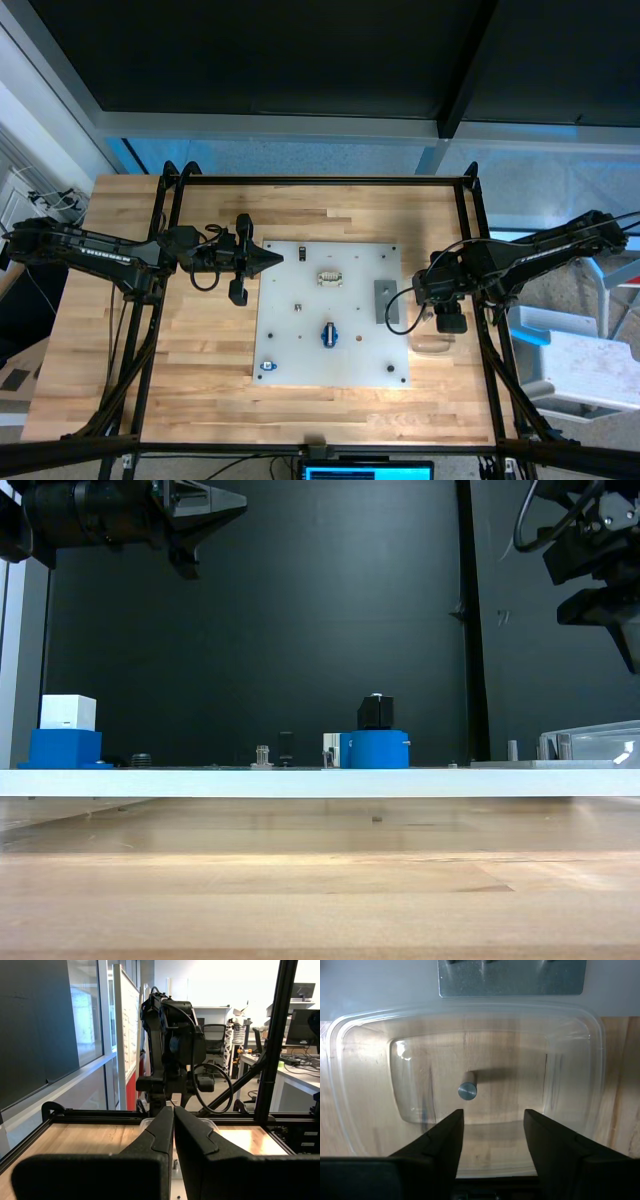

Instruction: Pick the 16mm cylinder and place it in the taskboard

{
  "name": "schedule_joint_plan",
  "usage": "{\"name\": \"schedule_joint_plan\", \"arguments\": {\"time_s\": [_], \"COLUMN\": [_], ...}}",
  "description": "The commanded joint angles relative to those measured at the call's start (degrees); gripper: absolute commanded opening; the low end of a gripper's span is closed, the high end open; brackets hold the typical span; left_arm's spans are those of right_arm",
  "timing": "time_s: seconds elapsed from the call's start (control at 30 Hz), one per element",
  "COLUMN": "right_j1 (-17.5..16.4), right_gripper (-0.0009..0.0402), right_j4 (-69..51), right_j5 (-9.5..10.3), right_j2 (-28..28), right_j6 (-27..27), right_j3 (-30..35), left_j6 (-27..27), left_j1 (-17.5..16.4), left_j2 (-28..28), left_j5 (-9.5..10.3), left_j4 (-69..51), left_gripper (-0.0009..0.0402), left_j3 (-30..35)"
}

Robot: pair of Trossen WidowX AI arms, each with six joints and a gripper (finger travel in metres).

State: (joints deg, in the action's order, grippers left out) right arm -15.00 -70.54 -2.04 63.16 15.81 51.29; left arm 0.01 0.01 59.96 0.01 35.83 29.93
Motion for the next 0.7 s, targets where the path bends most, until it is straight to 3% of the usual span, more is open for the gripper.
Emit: {"name": "schedule_joint_plan", "arguments": {"time_s": [0.03,0.3,0.7], "right_j1": [-0.6,-2.1,-3.8], "right_gripper": [0.0192,0.0218,0.022], "right_j4": [1.0,3.6,4.5], "right_j5": [0.02,0.07,0.02], "right_j2": [0.0,0.3,2.3], "right_j6": [0.5,2.4,4.8], "right_j3": [-0.4,-2.9,-4.0], "left_j6": [0.0,0.0,0.0], "left_j1": [0.0,0.0,0.0], "left_j2": [0.0,0.0,0.0], "left_j5": [0.0,0.0,0.0], "left_j4": [0.0,0.0,0.0], "left_gripper": [0.0,0.0,0.0], "left_j3": [0.0,0.0,0.0]}}
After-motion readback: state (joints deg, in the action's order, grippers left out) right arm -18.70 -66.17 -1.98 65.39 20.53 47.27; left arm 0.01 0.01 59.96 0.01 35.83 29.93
